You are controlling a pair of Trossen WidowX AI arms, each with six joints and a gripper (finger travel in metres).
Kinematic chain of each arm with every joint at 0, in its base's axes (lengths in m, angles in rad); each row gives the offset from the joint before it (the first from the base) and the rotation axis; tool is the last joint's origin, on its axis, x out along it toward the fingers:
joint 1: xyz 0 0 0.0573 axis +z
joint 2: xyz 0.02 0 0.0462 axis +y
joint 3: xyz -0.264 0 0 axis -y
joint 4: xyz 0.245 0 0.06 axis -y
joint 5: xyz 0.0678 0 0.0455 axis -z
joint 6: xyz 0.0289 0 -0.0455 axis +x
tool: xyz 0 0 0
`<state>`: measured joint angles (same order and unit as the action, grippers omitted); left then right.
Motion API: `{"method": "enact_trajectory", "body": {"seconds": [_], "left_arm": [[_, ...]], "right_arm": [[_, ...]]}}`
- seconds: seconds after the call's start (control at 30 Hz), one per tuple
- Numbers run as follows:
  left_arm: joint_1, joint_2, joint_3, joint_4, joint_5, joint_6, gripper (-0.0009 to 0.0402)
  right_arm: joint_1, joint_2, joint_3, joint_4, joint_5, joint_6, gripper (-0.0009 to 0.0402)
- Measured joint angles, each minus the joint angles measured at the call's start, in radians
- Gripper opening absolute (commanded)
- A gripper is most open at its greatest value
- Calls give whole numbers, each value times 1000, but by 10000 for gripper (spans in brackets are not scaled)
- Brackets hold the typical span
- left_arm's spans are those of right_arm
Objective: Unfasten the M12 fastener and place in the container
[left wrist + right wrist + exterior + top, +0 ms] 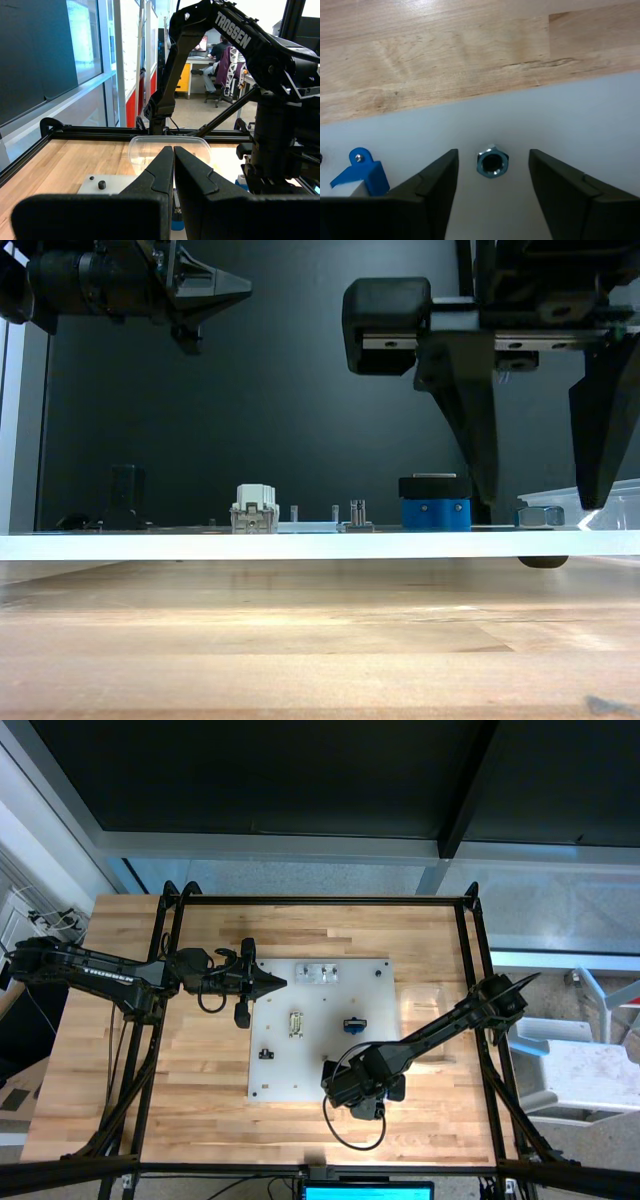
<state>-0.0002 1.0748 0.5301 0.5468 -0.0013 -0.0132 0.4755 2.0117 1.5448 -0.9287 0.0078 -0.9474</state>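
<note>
The M12 fastener (492,163), a small silver hex nut with a dark centre, sits low on the white board (580,125) near its near right edge. No ribs show under it, and I cannot tell whether it is threaded on its stud. My right gripper (492,151) hangs over it, open, one finger on each side and neither touching. The low view shows the same: the nut (540,516) lies below the spread right gripper (540,500). The arm hides the nut in the high view. The container (425,1005), a clear tray, stands right of the board and looks empty. My left gripper (280,982) hovers shut at the board's far left.
On the board (300,1070) stand a blue-and-black part (435,505), a white connector (254,508) and small silver pins mid-board. A black post (125,495) stands farther back. A black frame rail runs round the wooden table. The tray's edge (620,502) shows behind the nut.
</note>
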Motion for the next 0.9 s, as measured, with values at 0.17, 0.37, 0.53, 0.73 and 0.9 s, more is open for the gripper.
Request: {"method": "enact_trajectory", "body": {"seconds": [0.17,0.37,0.53,0.73,0.9], "left_arm": [[0,0,0,0,0,0,0],[0,0,0,0,0,0,0],[0,0,0,0,0,0,0],[0,0,0,0,0,0,0],[0,0,0,0,0,0,0]], "right_arm": [[2,-30,0,-2,-1,187,227],[2,-70,-3,-4,-2,735,169],[3,-99,-46,-3,-9,1067,57],[7,-105,-58,-2,-9,1276,5],[13,-91,-58,11,-4,1321,-1]]}}
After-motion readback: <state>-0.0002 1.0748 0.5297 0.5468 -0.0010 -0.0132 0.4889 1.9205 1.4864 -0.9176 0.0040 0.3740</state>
